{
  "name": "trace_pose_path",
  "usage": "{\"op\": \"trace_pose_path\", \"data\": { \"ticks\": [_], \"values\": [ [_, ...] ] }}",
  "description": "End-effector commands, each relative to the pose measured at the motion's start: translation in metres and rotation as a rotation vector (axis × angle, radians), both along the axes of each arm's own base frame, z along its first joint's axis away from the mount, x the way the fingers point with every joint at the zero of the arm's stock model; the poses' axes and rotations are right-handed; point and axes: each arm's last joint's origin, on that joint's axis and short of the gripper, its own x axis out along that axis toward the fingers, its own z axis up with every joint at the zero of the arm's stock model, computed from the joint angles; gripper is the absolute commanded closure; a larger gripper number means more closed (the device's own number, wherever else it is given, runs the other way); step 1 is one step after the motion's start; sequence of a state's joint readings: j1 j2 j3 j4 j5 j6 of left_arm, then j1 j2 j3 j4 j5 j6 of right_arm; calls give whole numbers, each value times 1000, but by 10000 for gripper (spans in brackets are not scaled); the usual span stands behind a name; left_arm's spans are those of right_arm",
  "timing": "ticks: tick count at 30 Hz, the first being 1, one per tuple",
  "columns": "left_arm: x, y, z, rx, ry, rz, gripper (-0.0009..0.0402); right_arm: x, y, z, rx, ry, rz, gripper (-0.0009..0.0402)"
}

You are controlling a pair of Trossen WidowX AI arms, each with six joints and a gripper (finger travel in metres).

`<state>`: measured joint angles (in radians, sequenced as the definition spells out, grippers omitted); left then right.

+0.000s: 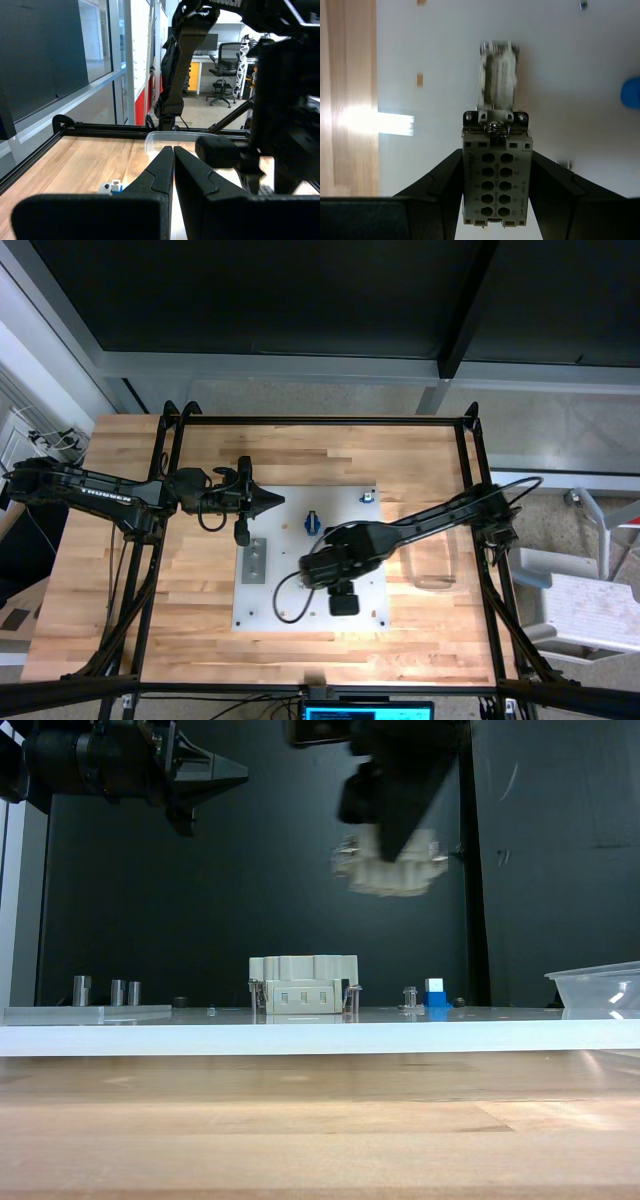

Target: Remove the HAN10-E connector and place it in the container

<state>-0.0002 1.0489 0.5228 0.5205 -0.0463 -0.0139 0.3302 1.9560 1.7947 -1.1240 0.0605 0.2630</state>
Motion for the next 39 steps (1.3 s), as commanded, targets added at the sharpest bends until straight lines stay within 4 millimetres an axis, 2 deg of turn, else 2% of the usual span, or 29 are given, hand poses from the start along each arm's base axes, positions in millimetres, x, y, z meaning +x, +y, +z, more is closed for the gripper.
{"op": "trace_pose_path", "data": {
  "ticks": [1, 13, 19, 28, 39],
  "values": [
    [0, 0, 0, 0, -1, 0, 393, -19, -3, 0, 5, 20, -32, 377],
    [0, 0, 0, 0, -1, 0, 393, -99, -14, -21, 19, 45, -164, 377],
    [0, 0, 0, 0, 0, 0, 393, -131, -21, -32, 30, 71, -238, 377],
    [0, 0, 0, 0, -1, 0, 393, -164, -32, -49, 32, 100, -306, 377],
    [0, 0, 0, 0, 0, 0, 393, -186, -40, -58, 48, 93, -341, 377]
  ]
}}
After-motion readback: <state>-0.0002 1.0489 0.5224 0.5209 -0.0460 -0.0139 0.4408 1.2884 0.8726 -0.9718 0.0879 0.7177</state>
